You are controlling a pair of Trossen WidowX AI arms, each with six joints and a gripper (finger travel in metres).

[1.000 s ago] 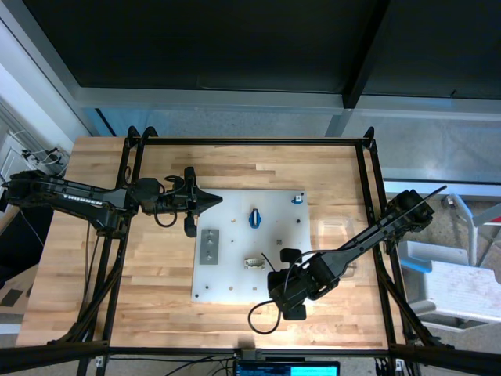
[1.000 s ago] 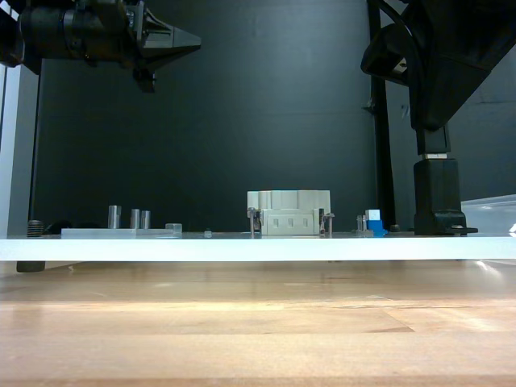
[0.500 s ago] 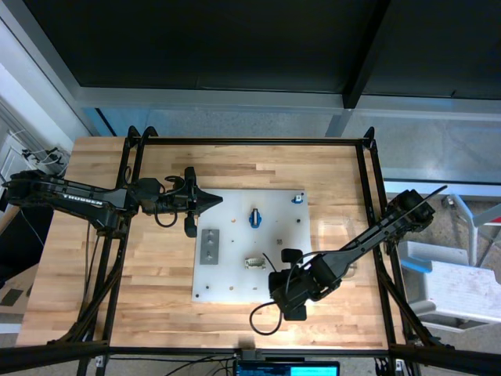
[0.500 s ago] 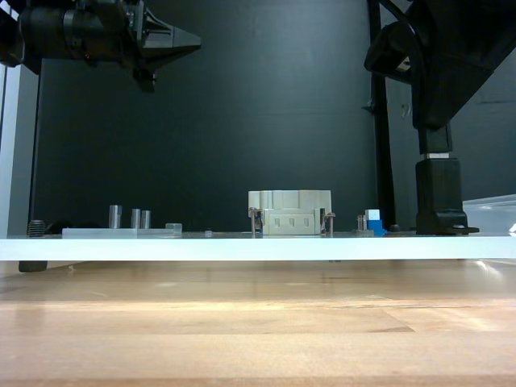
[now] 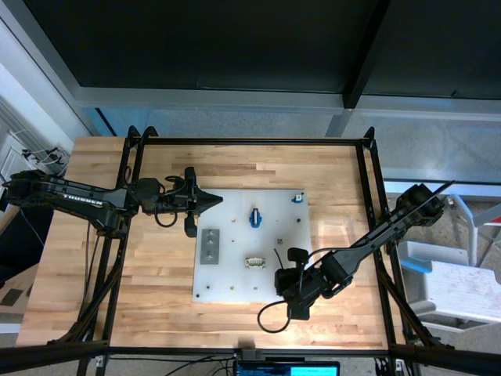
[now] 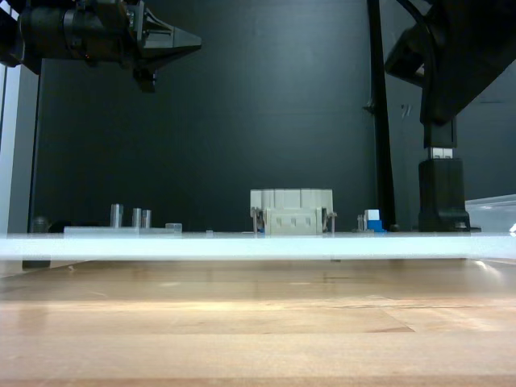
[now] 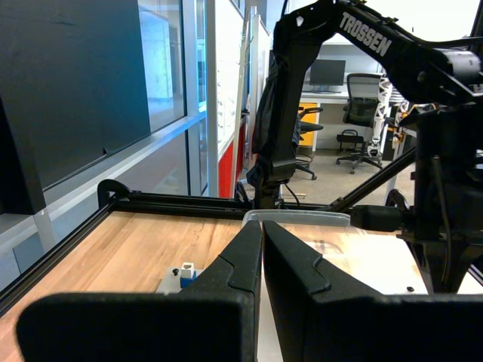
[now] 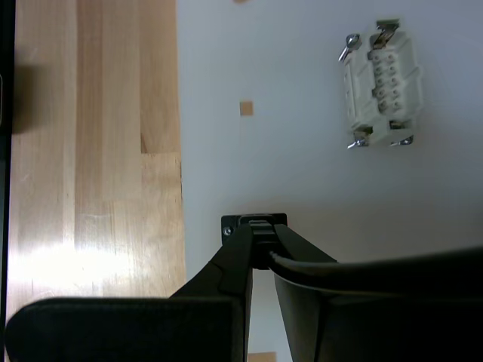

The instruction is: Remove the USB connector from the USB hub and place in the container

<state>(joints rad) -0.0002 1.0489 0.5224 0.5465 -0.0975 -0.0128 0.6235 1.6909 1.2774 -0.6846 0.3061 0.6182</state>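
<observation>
USB hub point(image 8: 234, 222): tiny black boxy block, flat on the white board point(image 5: 235, 274), near its 5 o'clock corner. USB connector point(image 5: 275, 257): thin black cable, plug end meeting the hub, pinched there by the right gripper point(image 8: 260, 235); free end pointing toward 12 o'clock. Container point(image 5: 333, 227): clear rounded tub, upright, just off the board at 3 o'clock. Left gripper point(image 5: 218, 200): fingers together, well apart at 10 o'clock.

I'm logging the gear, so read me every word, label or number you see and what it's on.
"TROSSEN": white, on the right arm, left wrist view.
White lettering on the left arm: too small to read.
Nothing else.
Left gripper hangs above the white board's far-left corner, jaws shut; right gripper at the board's near right, jaws shut on the USB connector.
</observation>
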